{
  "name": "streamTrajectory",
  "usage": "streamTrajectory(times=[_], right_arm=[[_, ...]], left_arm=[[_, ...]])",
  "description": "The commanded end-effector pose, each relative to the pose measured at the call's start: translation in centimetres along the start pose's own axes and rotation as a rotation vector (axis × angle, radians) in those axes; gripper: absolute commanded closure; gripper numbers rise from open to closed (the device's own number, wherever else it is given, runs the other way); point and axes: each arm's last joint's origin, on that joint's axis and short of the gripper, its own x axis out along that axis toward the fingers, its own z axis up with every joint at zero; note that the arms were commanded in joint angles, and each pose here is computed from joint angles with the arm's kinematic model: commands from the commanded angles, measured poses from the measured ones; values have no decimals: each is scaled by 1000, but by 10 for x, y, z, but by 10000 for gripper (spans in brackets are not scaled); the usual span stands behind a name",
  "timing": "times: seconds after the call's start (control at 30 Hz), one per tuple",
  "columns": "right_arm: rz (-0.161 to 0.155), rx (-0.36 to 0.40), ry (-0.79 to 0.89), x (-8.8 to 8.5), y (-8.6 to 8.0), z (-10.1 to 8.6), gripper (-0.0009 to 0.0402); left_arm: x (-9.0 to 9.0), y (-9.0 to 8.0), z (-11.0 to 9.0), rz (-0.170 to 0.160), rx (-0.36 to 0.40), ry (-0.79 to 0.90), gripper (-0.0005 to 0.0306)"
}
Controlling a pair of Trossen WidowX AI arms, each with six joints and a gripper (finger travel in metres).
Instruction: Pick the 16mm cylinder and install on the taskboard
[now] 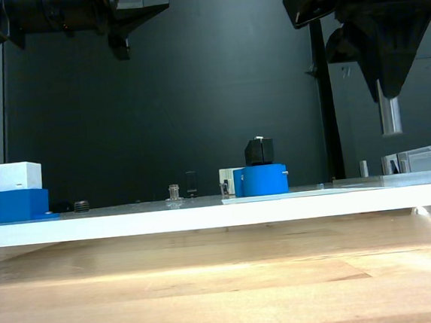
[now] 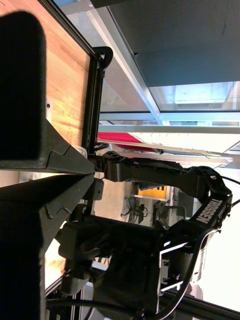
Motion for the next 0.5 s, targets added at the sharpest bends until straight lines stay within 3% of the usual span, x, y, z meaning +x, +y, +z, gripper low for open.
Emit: streamTrajectory(times=[0.03, 0.5], right_arm=[[-12, -2, -8, 3, 3, 6, 393], [-14, -2, -15, 17, 15, 28, 393]], left_arm=[[0, 0, 0, 0, 0, 0, 300], [0, 0, 0, 0, 0, 0, 300]])
